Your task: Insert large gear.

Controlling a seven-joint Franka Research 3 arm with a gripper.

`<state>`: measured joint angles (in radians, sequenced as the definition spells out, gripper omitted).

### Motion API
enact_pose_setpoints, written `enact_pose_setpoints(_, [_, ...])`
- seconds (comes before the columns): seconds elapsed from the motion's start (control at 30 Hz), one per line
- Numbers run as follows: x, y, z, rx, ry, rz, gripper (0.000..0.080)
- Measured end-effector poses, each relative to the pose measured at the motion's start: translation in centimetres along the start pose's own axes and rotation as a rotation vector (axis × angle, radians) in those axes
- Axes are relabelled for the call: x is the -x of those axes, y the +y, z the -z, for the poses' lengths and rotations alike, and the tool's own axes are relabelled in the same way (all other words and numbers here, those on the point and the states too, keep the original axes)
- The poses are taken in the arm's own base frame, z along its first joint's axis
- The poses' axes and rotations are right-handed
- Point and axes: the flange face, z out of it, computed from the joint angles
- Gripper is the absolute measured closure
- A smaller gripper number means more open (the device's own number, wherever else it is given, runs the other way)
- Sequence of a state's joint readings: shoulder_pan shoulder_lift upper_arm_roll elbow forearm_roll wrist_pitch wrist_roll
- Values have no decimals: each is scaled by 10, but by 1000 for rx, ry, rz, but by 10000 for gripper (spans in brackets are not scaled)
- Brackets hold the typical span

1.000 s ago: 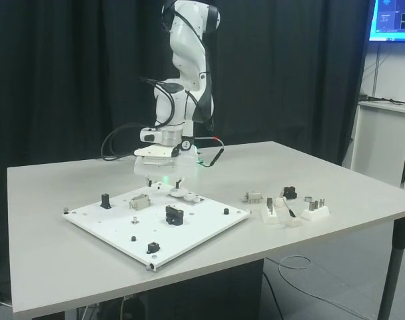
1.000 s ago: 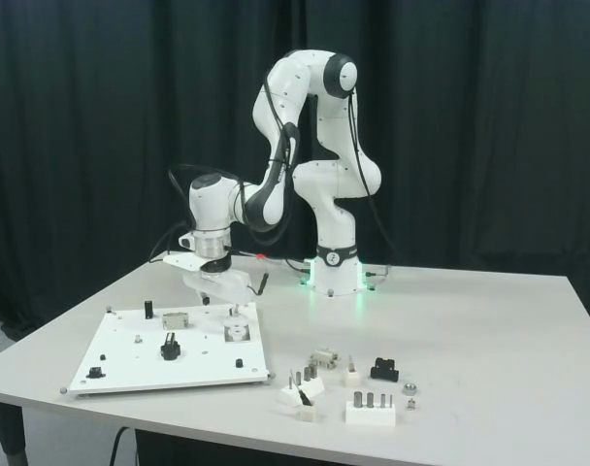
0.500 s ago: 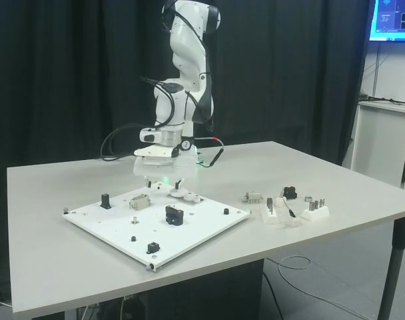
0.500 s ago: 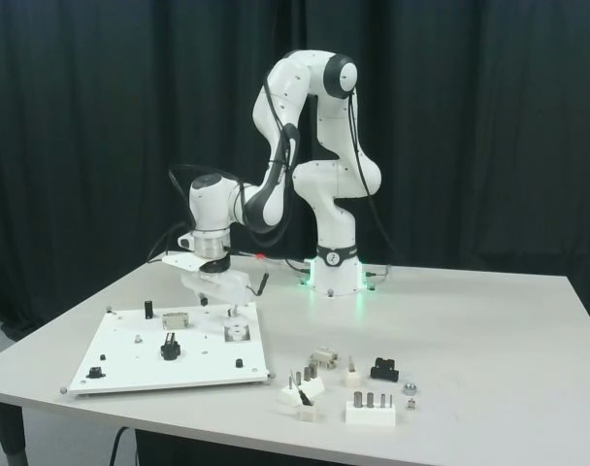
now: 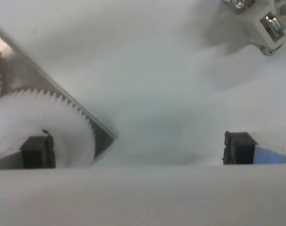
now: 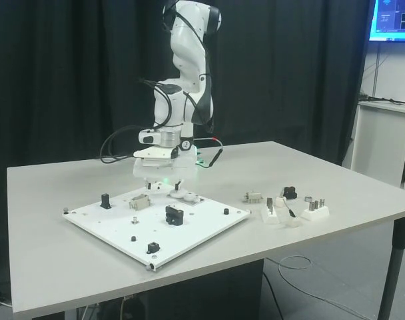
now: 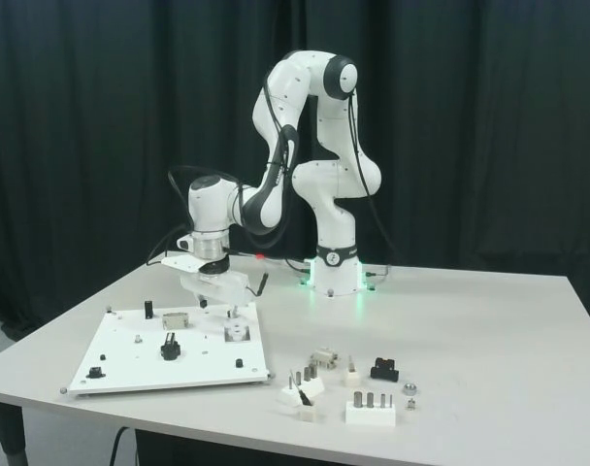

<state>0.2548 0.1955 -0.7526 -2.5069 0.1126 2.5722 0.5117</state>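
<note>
The large white gear (image 5: 44, 123) lies flat on a grey metal plate (image 5: 101, 136) set in the white board (image 6: 156, 227). In the room views the gear (image 6: 183, 194) (image 7: 238, 331) sits near the board's far edge. My gripper (image 5: 137, 149) hangs low over the board, open, with nothing between its fingers. One black fingertip (image 5: 37, 151) is over the gear's rim, the other (image 5: 237, 148) is over bare board. From the room views the gripper (image 6: 164, 183) (image 7: 217, 303) stands just beside the gear.
A small white block with metal pins (image 5: 263, 23) stands on the board close to the gripper. Black fixtures (image 6: 174, 215) and pegs dot the board. Several loose parts and white holders (image 6: 292, 203) lie on the table beside the board.
The wrist and gripper have risen a little above the board; the gear stays on its plate.
</note>
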Motion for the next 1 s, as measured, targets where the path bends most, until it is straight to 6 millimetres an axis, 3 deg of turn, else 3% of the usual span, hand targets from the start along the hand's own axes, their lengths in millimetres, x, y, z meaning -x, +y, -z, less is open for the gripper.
enact_pose_setpoints(1.0, [0, 2, -2, -15, -19, 20, 3])
